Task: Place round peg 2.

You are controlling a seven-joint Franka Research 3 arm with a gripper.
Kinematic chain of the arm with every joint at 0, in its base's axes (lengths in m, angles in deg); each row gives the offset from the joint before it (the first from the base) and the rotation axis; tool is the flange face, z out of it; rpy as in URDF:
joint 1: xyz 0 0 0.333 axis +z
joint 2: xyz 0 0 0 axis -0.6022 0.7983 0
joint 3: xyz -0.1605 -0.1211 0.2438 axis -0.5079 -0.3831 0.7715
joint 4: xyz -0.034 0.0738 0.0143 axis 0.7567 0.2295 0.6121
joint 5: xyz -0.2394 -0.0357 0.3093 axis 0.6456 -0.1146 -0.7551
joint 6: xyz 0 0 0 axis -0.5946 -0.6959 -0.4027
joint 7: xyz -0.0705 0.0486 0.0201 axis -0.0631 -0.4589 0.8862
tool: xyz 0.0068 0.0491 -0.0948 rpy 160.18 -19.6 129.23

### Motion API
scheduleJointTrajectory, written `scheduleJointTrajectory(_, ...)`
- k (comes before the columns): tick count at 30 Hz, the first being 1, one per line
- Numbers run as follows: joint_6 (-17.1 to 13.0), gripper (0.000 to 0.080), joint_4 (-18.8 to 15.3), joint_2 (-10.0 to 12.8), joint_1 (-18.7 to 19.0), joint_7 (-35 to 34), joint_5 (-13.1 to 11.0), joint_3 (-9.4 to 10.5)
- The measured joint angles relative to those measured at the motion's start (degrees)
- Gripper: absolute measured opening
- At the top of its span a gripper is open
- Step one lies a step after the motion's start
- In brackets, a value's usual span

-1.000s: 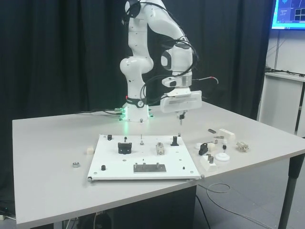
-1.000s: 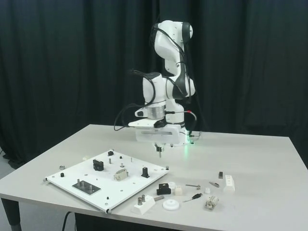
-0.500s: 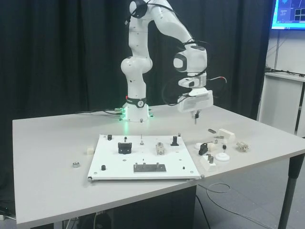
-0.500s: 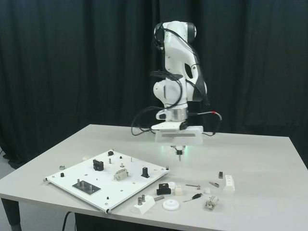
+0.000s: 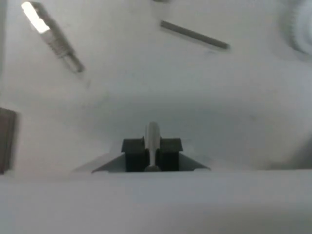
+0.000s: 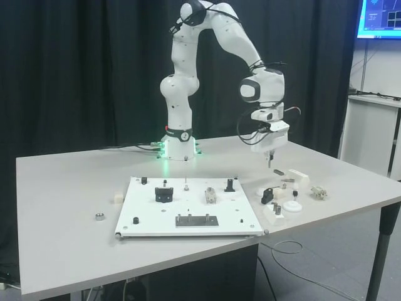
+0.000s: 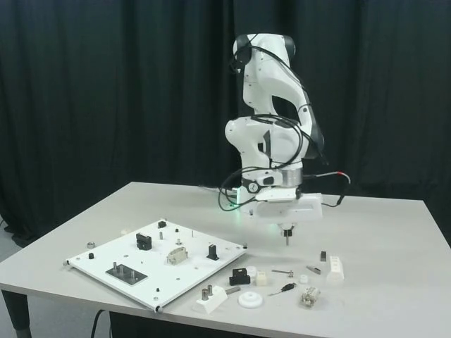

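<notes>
Gripper point(image 7: 286, 239) pointing down — round peg point(image 5: 152, 142) clamped, above loose parts point(image 7: 282, 280).

No readable text, labels, brands or numbers in any view. Monitor point(image 6: 380, 19) at 1 o'clock of first room view shows lit screen content, too small to read. Small round gauge-like mark on arm base point(image 6: 181, 134) in first room view, and similar round mark on arm's lower link point(image 7: 248, 188) in second room view: no characters legible. White assembly board point(image 6: 188, 207) carries no visible print.
</notes>
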Motion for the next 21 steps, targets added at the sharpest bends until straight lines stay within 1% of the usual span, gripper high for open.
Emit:
scheduleJointTrajectory(7,-3.1,0.0062,0.2,2.5,0.1,-0.6,0.0,1.74)
scheduleJointTrajectory(13,-4.6,0.0062,0.6,4.3,0.1,-0.8,0.0,2.77)
scheduleJointTrajectory(21,-5.9,0.0062,0.8,5.9,0.1,-1.5,0.0,3.75)
